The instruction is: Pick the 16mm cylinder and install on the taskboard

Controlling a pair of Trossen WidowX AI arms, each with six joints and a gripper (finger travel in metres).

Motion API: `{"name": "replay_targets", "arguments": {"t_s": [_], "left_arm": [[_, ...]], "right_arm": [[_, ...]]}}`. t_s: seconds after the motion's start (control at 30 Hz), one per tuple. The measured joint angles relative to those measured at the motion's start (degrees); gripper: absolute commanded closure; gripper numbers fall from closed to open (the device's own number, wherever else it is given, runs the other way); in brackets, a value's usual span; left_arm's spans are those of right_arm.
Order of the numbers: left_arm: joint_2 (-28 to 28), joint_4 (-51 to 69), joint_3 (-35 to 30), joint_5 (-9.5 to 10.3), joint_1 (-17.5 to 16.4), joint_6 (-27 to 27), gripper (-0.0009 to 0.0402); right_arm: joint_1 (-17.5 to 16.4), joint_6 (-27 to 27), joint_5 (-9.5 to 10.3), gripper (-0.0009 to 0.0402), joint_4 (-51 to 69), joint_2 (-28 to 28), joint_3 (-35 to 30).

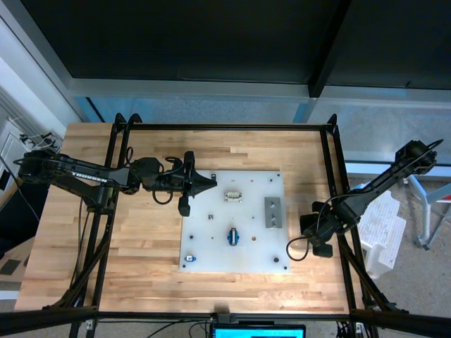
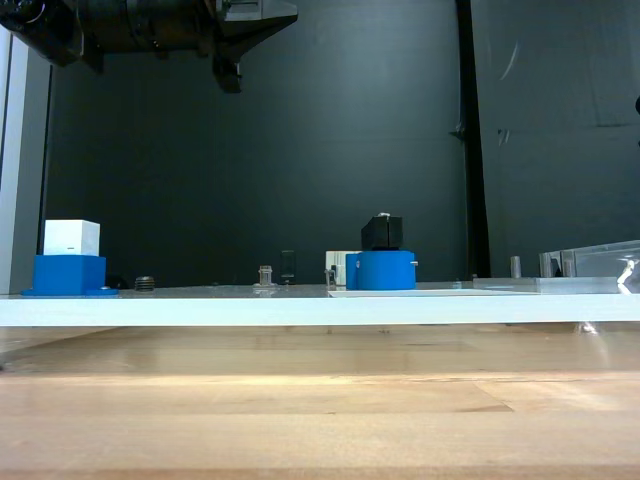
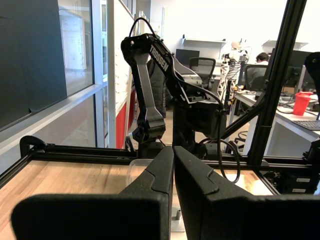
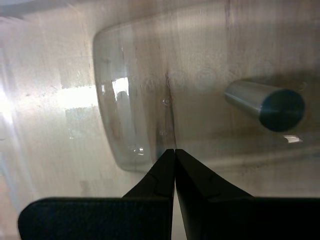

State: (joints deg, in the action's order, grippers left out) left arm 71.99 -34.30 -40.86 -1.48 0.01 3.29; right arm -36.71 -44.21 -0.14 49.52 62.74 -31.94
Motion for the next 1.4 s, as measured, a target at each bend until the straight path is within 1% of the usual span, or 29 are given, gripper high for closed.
{"name": "replay_targets", "arguments": {"t_s": [0.33, 0.7, 0.93, 1.23, 1.33, 1.4], "left_arm": [[-0.02, 0.0, 0.0, 0.0, 0.0, 0.0, 0.0393], [0.0, 0.0, 0.0, 0.0, 0.0, 0.0, 0.0393], [0.0, 0.0, 0.02, 0.0, 0.0, 0.0, 0.0393], [-0.02, 0.0, 0.0, 0.0, 0.0, 0.0, 0.0393], [-0.02, 0.0, 0.02, 0.0, 0.0, 0.0, 0.0393], [-0.02, 0.02, 0.02, 0.0, 0.0, 0.0, 0.0393]], "right_arm": [[-0.04, 1.05, -0.24, 0.0393, 6.01, 0.0, -4.98], [-0.04, 3.56, -0.48, 0.0393, 16.11, -0.02, -13.38], [-0.04, 5.51, -0.48, 0.0393, 18.43, -0.02, -18.18], [0.02, 5.68, -0.59, 0.0393, 18.93, -0.02, -18.86], [0.09, 5.81, -1.66, 0.0393, 18.99, -0.02, -18.86], [0.46, 6.64, -1.97, 0.0393, 18.99, -0.02, -18.86]]}}
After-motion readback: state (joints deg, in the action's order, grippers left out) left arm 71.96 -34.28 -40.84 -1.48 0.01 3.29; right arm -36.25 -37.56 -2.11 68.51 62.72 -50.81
